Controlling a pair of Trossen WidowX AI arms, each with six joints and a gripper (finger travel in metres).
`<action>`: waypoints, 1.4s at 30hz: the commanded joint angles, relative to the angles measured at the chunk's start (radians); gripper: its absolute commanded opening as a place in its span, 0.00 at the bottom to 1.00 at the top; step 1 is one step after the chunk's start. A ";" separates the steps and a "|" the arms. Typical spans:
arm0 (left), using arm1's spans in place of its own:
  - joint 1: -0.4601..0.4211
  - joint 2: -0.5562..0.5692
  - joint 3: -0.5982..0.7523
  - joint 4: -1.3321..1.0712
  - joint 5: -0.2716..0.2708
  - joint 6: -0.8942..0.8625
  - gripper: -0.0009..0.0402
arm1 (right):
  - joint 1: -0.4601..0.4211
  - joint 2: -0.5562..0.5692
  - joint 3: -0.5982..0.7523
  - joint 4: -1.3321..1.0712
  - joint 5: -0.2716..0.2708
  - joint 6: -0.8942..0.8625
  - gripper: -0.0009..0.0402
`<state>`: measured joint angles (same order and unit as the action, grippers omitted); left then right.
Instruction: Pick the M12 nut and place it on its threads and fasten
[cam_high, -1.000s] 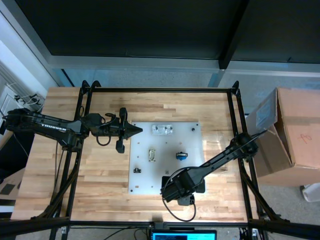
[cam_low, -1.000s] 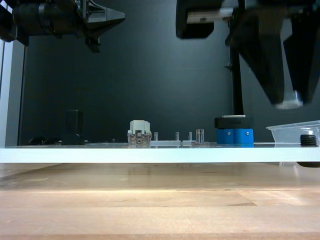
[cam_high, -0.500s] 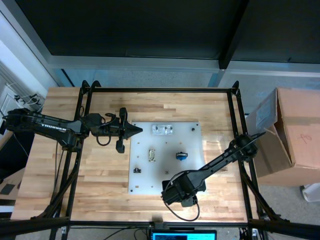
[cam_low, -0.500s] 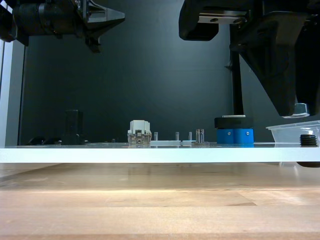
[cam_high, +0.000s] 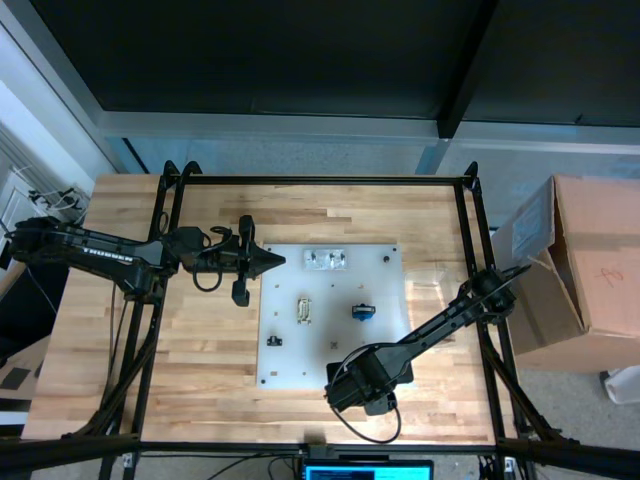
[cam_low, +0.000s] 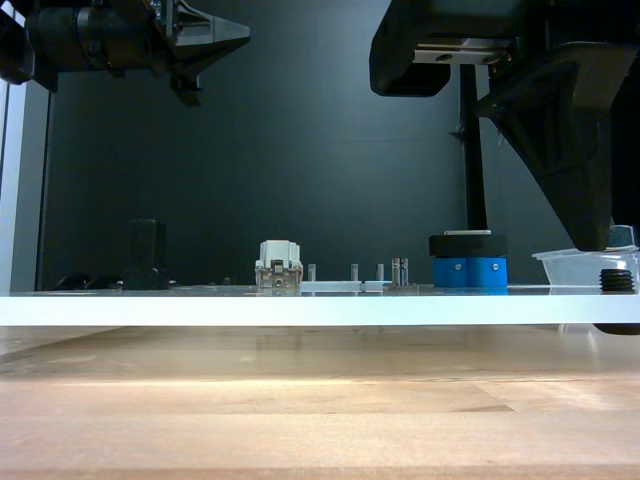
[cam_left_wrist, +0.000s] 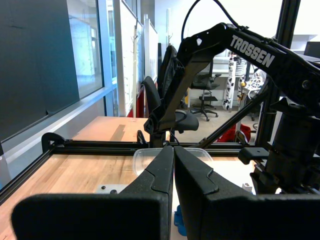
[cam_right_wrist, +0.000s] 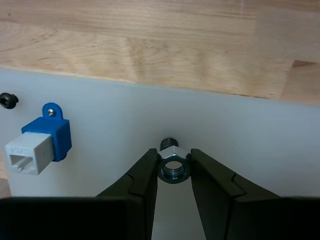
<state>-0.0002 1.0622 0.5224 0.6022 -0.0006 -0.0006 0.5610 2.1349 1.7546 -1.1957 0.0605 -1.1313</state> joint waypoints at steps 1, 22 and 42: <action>0.000 0.000 0.000 0.000 0.000 0.000 0.02 | 0.000 0.000 -0.007 0.015 0.000 0.001 0.10; 0.000 0.000 0.000 0.000 0.000 0.000 0.02 | 0.000 0.000 -0.039 0.037 0.001 0.054 0.10; 0.000 0.000 0.000 0.000 0.000 0.000 0.02 | -0.002 -0.002 -0.069 0.079 0.001 0.252 0.10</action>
<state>-0.0002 1.0622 0.5224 0.6025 -0.0002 -0.0006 0.5591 2.1304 1.6855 -1.1202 0.0620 -0.9096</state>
